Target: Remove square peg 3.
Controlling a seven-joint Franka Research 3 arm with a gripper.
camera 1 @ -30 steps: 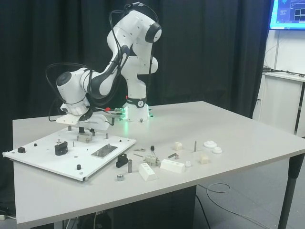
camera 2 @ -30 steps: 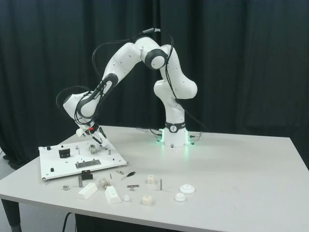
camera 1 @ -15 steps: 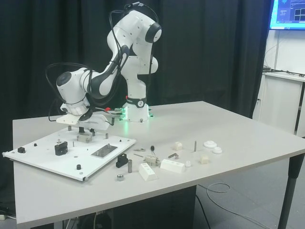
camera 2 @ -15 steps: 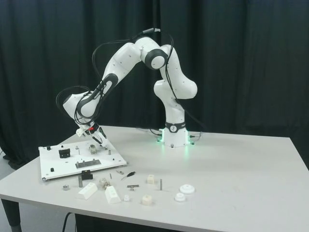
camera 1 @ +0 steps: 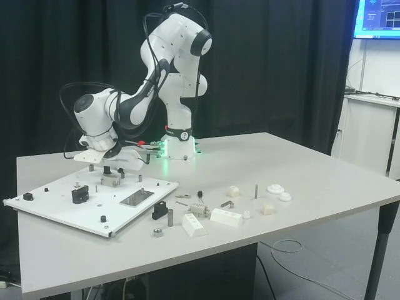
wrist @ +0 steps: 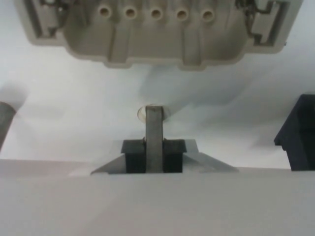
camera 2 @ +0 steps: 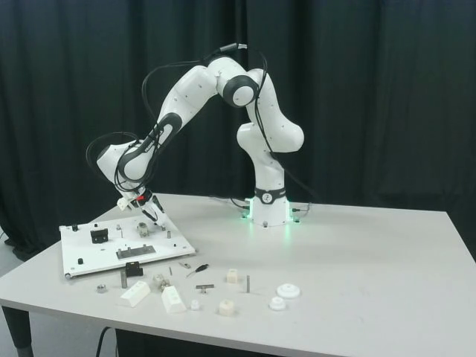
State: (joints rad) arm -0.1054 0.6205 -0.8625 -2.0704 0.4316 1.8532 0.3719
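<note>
Wrist view: a slim grey square peg (wrist: 154, 137) stands upright, its foot sunk in a black socket (wrist: 153, 156) that sits in a low grey wedge-shaped block (wrist: 206, 163) on the white board (wrist: 74, 123). That seating is why it stays vertical unaided. No pincer fingertips show here, so I cannot tell how wide the pincer stands or whether it has hold of anything. The ribbed grey housing (wrist: 155, 29) with a row of round holes is wrist hardware; a black part (wrist: 298, 132) sits at one edge of the shot, identity unclear.

First room view: the white arm (camera 1: 172, 56) reaches down and out from its base, pincer (camera 1: 107, 167) low over the white board's (camera 1: 37, 206) far half, right above a small grey fixture (camera 1: 111, 181). Probably lined up with the peg so it can pull straight up, though contact cannot be made out. Loose parts lie on the grey counter (camera 1: 300, 169) just off the board: white blocks (camera 1: 225, 217), white discs (camera 1: 279, 190), a black piece (camera 1: 160, 210), a nut (camera 1: 158, 232). Likely parts already off the board, or spares.

Second room view: same pose, pincer (camera 2: 140, 207) down at the board (camera 2: 82, 260), wrist tilted toward the fixture (camera 2: 142, 230). Peg too small to make out here. A black block (camera 2: 99, 236) sits elsewhere on the board, well apart. Judgement: peg not yet out; a vertical lift suits the snug socket.
</note>
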